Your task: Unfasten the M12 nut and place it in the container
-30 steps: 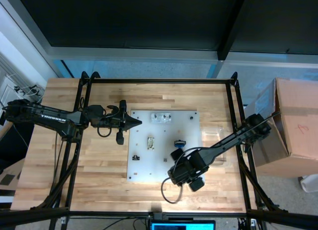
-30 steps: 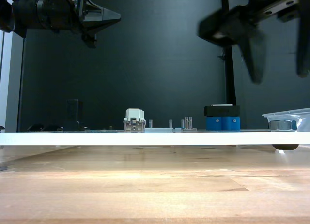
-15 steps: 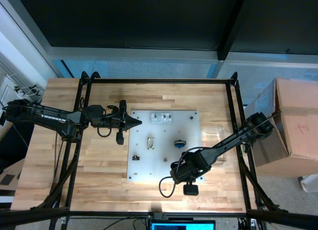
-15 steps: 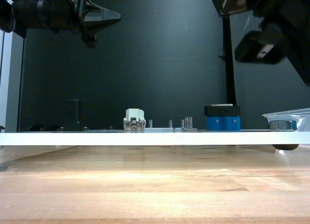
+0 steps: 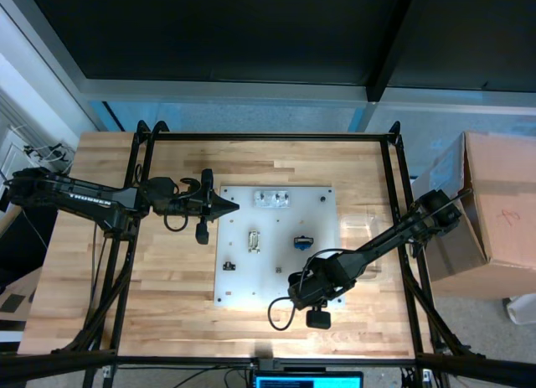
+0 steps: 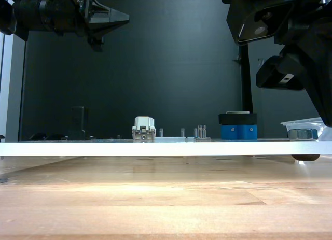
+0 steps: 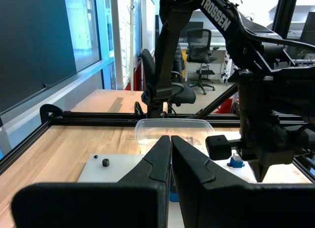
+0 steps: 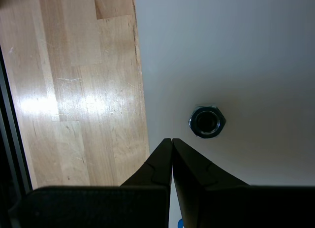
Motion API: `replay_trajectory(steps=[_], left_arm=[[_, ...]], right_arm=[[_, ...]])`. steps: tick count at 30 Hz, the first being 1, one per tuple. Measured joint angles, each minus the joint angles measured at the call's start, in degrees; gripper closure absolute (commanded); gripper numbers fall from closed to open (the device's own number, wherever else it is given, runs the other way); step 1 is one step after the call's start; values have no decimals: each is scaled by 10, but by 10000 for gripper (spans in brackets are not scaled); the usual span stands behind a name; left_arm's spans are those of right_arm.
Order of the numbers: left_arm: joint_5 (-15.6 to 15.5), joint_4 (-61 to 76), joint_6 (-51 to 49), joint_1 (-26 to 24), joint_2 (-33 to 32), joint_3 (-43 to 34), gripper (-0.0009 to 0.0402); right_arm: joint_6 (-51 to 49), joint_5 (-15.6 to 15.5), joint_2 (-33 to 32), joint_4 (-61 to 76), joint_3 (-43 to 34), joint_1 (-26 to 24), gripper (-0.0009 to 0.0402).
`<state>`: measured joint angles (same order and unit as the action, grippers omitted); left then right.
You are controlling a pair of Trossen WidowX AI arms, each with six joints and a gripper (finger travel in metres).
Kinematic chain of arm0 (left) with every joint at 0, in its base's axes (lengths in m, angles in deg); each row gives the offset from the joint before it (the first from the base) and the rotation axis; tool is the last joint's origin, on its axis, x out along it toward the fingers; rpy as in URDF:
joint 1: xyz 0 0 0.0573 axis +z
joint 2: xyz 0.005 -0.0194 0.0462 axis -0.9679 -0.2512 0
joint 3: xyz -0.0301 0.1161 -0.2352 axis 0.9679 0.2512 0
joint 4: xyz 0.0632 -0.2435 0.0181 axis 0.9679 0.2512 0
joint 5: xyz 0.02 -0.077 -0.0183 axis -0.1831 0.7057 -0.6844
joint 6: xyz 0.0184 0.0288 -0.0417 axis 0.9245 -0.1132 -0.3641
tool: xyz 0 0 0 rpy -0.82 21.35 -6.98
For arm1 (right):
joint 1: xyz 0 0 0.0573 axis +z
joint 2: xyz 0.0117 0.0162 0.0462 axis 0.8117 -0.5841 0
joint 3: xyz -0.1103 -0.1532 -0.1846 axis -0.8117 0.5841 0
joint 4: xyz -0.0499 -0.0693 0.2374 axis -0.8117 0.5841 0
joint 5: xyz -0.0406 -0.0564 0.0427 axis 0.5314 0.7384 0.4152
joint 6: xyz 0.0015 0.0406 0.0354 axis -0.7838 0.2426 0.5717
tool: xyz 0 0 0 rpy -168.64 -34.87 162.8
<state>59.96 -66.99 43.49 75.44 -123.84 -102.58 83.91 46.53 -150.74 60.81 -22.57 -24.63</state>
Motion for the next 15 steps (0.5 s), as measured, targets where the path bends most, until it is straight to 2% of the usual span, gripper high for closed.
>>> replay_trajectory(steps=[10, 15], left_arm=[[0, 0, 0, 0, 0, 0, 393], [0, 0, 0, 0, 0, 0, 393]], right_arm=[[-1, 6, -1, -16, 8, 0, 394], [-2, 20, -1, -11, 10, 0, 394]])
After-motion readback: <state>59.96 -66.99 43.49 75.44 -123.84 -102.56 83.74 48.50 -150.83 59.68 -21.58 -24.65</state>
